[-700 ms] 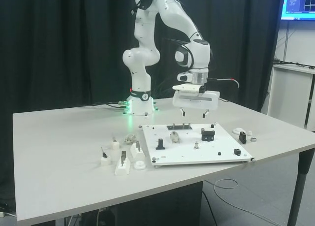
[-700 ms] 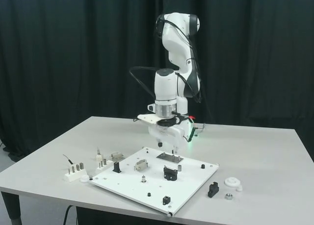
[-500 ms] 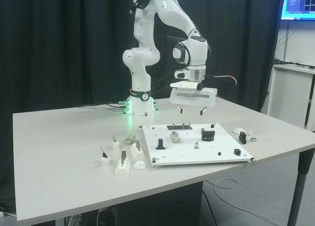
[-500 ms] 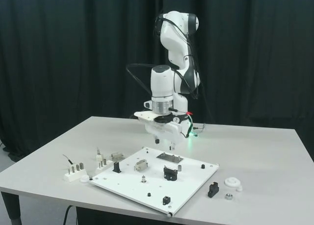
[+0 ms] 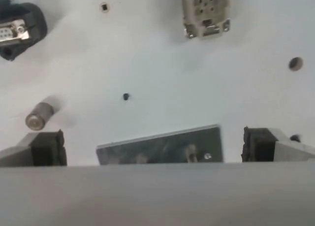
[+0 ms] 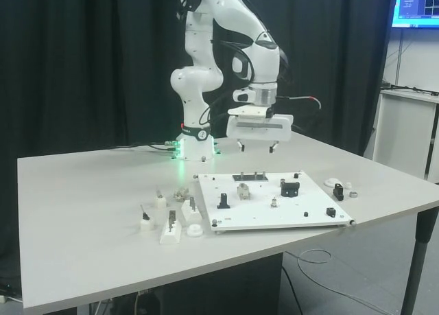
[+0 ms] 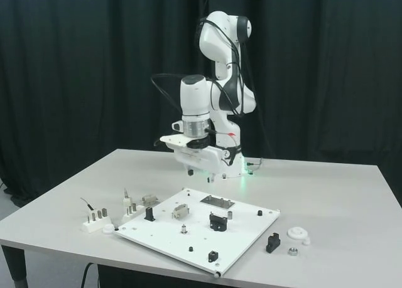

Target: Pick Ethernet.

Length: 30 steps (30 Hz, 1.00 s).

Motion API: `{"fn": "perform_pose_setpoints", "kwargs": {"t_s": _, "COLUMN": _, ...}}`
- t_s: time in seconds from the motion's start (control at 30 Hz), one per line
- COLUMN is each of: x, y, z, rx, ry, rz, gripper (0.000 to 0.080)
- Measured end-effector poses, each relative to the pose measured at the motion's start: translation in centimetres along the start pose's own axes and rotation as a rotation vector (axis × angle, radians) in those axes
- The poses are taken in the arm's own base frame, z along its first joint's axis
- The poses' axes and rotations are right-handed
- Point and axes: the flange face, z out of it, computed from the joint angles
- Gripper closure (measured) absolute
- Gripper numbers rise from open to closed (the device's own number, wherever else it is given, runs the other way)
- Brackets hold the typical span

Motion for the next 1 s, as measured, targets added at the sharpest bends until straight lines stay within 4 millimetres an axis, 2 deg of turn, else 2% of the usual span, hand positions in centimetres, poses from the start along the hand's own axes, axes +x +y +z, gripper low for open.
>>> {"fn": "perform_pose_setpoints", "kwargs": {"t_s": 0.5, "x": 2.4, "y": 0.7, "z": -1.5, "rx": -0.003, "ry": 0.019, "rz": -0.04, "gripper": 0.0003}}
{"fn": "perform_pose_setpoints", "kwargs": {"t_s": 1.0, "x": 3.7, "y": 0.6, "z": -1.4, "rx": -0.002, "ry": 0.051, "rz": -0.134, "gripper": 0.0003}}
